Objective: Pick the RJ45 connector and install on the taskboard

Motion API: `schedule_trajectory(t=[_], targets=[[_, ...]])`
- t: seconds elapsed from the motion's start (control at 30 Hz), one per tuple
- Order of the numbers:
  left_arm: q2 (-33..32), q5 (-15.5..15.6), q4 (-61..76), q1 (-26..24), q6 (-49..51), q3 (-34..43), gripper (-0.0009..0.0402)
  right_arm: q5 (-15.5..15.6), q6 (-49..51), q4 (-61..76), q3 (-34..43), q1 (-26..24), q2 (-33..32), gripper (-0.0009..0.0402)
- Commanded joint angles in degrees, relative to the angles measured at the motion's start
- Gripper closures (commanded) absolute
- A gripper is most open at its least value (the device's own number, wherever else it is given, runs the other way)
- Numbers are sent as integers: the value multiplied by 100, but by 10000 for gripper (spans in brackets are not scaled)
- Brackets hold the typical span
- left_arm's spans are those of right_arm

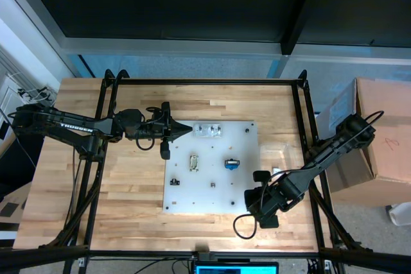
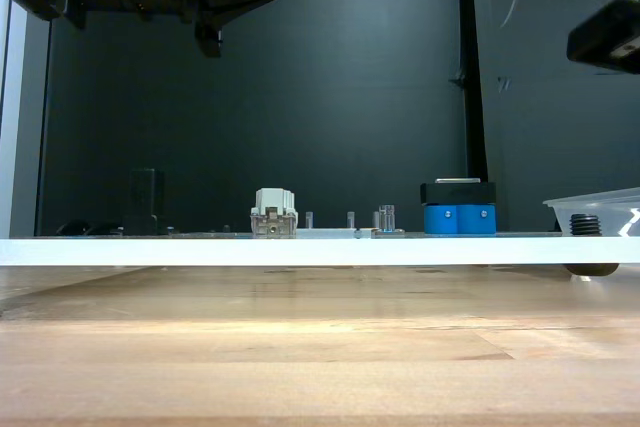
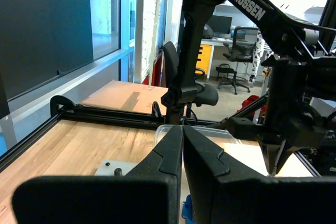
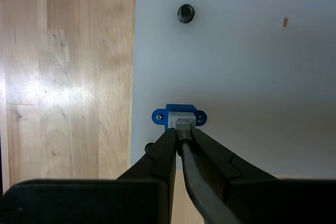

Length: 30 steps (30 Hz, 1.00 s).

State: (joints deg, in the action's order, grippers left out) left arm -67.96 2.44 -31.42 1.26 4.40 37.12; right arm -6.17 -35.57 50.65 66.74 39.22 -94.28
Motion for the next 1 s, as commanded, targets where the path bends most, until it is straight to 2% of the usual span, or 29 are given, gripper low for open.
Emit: schedule_trajectory(t=[0.03, 0.23, 0.47, 0.67, 1.0], targets=[[0, -2, 0, 0, -2, 0, 393, -179, 2, -20, 50, 2, 11, 326], [0, -2, 0, 0, -2, 0, 393, -184, -9, 7, 105, 4, 63, 287], [0, -2, 0, 2, -2, 0, 393, -175, -66, 282, 101, 44, 505, 253], [0, -2, 0, 2, -2, 0, 393, -179, -61, 514, 90, 57, 850, 247], [0, -2, 0, 2, -2, 0, 393, -181, -52, 610, 87, 48, 927, 250]])
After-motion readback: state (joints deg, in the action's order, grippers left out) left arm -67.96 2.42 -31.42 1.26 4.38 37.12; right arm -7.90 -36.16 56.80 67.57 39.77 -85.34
